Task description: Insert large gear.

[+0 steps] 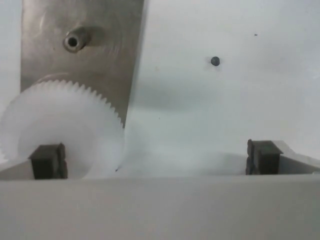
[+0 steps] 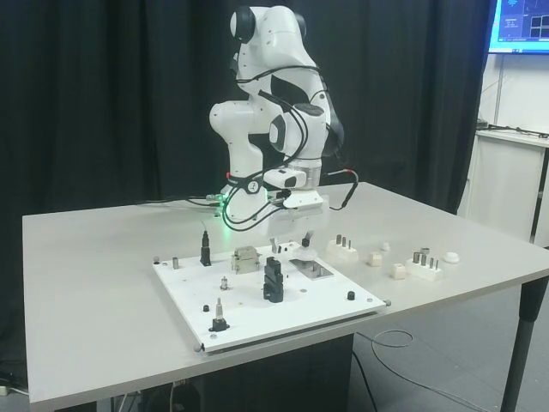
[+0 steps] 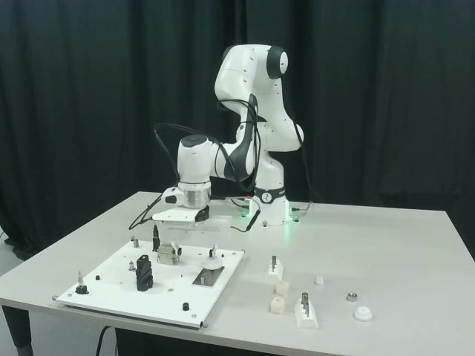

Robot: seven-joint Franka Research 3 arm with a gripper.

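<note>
Gear (image 1: pixel 60 127), white and toothed, sits on the metal plate (image 1: pixel 85 55), its edge hanging past the plate's end onto the white board (image 1: pixel 220 115). My claw (image 1: pixel 155 159) is spread wide, holding nothing: one fingertip (image 1: pixel 48 161) is over the gear's face, the other (image 1: pixel 263 157) is well apart over bare board. A peg (image 1: pixel 74 42) stands up from the plate beyond the gear, nothing on it. Small black dot (image 1: pixel 215 61) on the board off to the side.

In the first room view my claw (image 2: pixel 296 240) hangs low over the board (image 2: pixel 257 322), gear (image 2: pixel 303 255) just below it by the plate (image 2: pixel 319 270). Black fixtures (image 2: pixel 273 281) stand on the board nearby. Loose white parts (image 2: pixel 400 271) lie on the grey worktop (image 2: pixel 86 283) beside the board.

Second room view: arm (image 3: pixel 252 96) bent down, claw (image 3: pixel 194 241) above the board (image 3: pixel 119 297), gear (image 3: pixel 212 265) next to the plate (image 3: pixel 205 277).
</note>
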